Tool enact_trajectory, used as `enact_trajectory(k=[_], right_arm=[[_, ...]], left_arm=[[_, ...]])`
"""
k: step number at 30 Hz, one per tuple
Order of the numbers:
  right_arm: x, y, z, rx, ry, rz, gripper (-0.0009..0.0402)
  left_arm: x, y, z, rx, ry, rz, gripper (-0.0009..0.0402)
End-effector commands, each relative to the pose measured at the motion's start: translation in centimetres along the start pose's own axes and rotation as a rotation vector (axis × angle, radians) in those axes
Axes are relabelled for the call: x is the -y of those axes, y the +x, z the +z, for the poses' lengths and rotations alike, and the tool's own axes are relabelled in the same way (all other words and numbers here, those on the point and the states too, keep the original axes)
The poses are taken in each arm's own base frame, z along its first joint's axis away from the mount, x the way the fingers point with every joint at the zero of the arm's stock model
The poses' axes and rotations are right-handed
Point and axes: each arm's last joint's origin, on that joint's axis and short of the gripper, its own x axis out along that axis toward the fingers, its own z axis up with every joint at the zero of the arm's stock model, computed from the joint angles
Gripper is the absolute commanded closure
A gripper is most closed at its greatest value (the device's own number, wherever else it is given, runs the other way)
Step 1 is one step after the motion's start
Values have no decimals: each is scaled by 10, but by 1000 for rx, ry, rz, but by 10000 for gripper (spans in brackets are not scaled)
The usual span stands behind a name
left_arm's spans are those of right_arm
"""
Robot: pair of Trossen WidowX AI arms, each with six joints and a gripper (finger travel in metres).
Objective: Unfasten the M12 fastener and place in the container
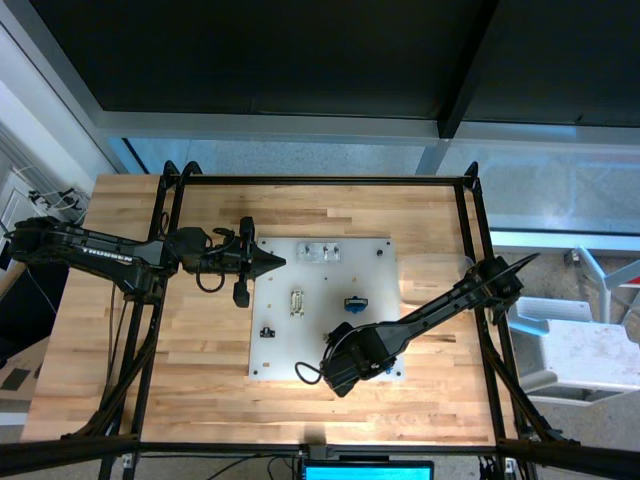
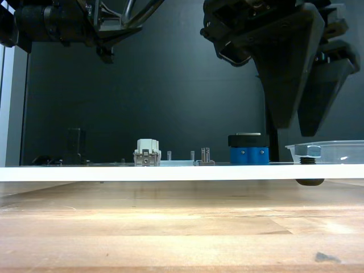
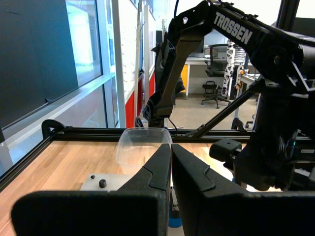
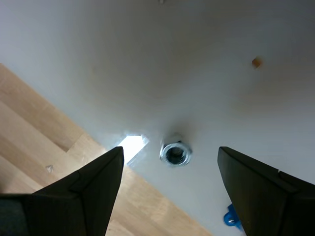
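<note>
The silver M12 nut [image 2: 307, 151] sits on its black stud [image 2: 309, 161], with a few ribs showing beneath it. Seen from the right wrist, the nut [image 4: 175, 153] lies on the white board between the two fingers. My right gripper [image 2: 296, 129] hangs open straight above the nut without touching it; in the high view its body [image 1: 350, 368] covers the nut. The translucent container [image 1: 432, 278] stands on the table by the board's far right side, and nothing shows inside it. My left gripper [image 1: 268, 262] is shut and empty, hovering at the board's far left edge.
The white board [image 1: 300, 340] carries a blue connector [image 1: 355, 304], a beige connector [image 1: 297, 302] and small fittings near its far edge. A black frame [image 1: 320, 180] rings the wooden table. The right arm's link [image 1: 440, 305] passes close to the container.
</note>
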Motion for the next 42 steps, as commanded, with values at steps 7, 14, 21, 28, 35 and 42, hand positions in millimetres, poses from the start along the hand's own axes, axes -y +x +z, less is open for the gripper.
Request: enact_trajectory(k=[7, 14, 21, 28, 35, 42], right_arm=[[3, 15, -2, -16, 21, 5, 164], [3, 17, 0, -12, 26, 12, 192], [5, 19, 0, -14, 28, 3, 235], [6, 19, 1, -14, 29, 2, 282], [6, 20, 1, -15, 28, -1, 331], [6, 20, 1, -15, 21, 0, 365]], left_arm=[[0, 0, 0, 0, 0, 0, 393], [0, 0, 0, 0, 0, 0, 393], [0, 0, 0, 0, 0, 0, 393], [0, 0, 0, 0, 0, 0, 393], [0, 0, 0, 0, 0, 0, 393], [0, 0, 0, 0, 0, 0, 393]])
